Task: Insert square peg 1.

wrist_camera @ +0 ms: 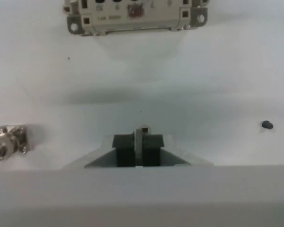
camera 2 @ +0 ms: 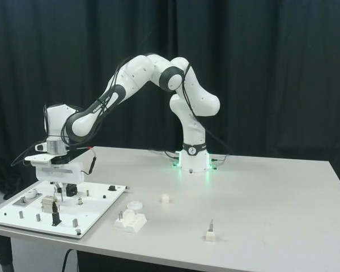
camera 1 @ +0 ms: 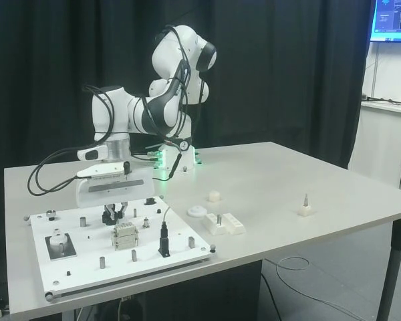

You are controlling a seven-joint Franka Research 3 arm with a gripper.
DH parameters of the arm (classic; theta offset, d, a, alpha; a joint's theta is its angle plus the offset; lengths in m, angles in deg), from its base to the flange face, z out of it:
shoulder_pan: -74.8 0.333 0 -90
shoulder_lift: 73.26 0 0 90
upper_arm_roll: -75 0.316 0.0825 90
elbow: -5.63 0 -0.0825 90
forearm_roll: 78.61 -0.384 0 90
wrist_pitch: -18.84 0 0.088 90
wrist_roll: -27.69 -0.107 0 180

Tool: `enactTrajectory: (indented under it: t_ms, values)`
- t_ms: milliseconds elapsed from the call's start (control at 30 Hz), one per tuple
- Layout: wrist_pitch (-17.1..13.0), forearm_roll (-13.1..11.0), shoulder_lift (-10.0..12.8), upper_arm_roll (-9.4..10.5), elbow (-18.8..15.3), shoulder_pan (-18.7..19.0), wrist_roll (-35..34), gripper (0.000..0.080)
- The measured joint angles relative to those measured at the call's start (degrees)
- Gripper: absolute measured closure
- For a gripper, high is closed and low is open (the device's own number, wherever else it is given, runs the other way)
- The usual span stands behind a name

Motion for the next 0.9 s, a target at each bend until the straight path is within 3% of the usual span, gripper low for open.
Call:
enactTrajectory:
  t_ms: [900]
  values:
    - [-0.7,0.0,0.5,0.06,0.0,-0.1,0.0,0.0774]
